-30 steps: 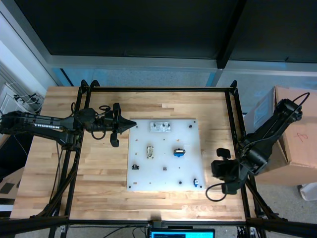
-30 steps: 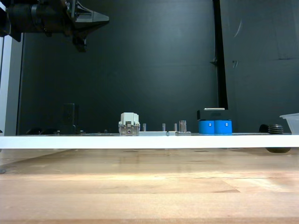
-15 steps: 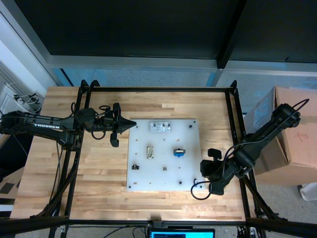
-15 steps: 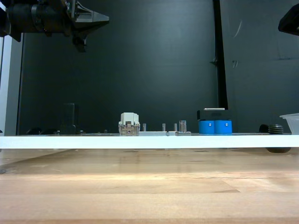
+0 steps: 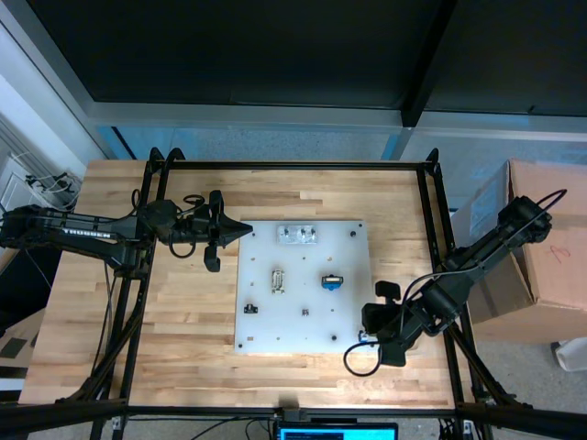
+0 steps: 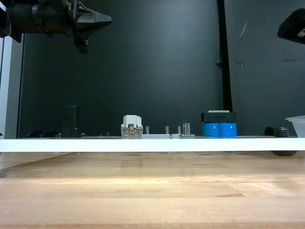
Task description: Pick the RJ45 connector and install on the taskboard
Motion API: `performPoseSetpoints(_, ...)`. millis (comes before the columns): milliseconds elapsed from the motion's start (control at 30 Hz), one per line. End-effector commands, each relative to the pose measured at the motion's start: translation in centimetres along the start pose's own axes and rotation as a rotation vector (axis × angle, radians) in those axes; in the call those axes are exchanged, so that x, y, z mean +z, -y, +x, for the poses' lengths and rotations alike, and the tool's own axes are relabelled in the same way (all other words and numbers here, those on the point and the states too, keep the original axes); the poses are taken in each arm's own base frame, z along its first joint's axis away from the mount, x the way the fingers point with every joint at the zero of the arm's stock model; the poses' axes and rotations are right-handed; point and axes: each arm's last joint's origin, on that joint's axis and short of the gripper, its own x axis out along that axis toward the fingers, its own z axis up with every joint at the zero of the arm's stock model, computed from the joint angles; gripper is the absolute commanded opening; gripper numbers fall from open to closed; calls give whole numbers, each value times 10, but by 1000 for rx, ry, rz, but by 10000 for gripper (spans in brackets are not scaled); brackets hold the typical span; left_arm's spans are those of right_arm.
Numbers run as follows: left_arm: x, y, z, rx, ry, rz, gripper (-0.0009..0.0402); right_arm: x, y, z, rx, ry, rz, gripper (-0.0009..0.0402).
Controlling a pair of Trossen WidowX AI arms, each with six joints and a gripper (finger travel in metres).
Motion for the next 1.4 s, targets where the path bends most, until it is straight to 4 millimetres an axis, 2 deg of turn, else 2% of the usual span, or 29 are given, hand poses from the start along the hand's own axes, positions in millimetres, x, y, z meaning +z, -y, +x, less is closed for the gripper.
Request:
performPoseSetpoints(33,0,0,0,0,0,0,0,0,-2,5,-8,0,-2,0)
performPoseSetpoints(867,0,0,0,0,0,0,0,-1,-8,28,-45,-55,-6,0)
performPoseSetpoints(1400,0,0,0,0,0,0,0,-2,-10,28,-41,-53,-14,0)
